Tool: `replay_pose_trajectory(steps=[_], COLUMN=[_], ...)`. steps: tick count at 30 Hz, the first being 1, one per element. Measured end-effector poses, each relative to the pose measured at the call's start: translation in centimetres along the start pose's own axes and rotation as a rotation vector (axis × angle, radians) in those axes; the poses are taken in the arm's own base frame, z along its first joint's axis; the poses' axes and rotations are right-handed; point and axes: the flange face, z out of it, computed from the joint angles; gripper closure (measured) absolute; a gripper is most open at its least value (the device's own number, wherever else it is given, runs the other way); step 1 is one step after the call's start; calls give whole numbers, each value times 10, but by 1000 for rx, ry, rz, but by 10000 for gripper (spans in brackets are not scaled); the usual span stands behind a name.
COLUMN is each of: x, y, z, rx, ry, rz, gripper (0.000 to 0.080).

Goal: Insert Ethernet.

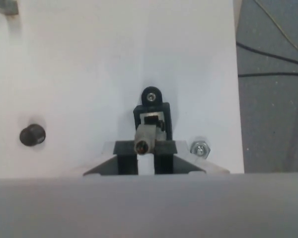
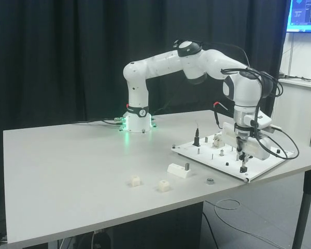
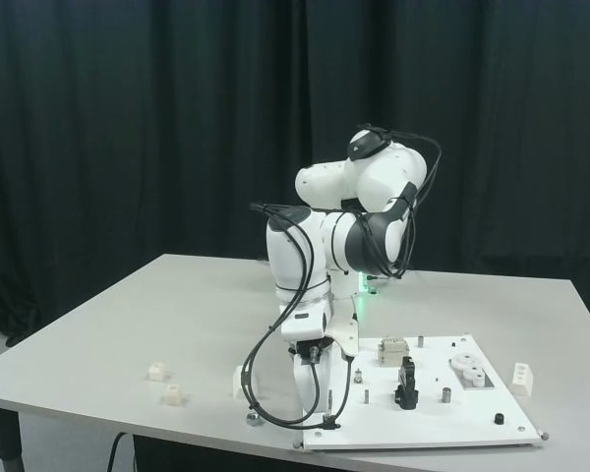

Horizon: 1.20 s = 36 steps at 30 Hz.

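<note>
You're holding the grey Ethernet plug pinched in the tool, nose hanging just above the black socket block on the white board. You're keeping it upright, probably to line it up for a straight push down. Grey surface carrying the board.

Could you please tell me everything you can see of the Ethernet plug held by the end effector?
The plug is a small grey block that looks like plastic, its end face turned to the wrist camera. It is clamped between the black fingers of the end effector. It hangs just above a black socket on the white board, roughly in line with the opening; whether it has entered cannot be told. No cable shows on it.
</note>
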Motion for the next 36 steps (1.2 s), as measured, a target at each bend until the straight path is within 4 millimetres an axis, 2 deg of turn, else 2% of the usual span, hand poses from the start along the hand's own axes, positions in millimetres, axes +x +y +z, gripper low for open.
replay_pose_trajectory(steps=[36], x=[1], y=[0], z=[2], rx=[12], ry=[20], rz=[4], gripper=[737])
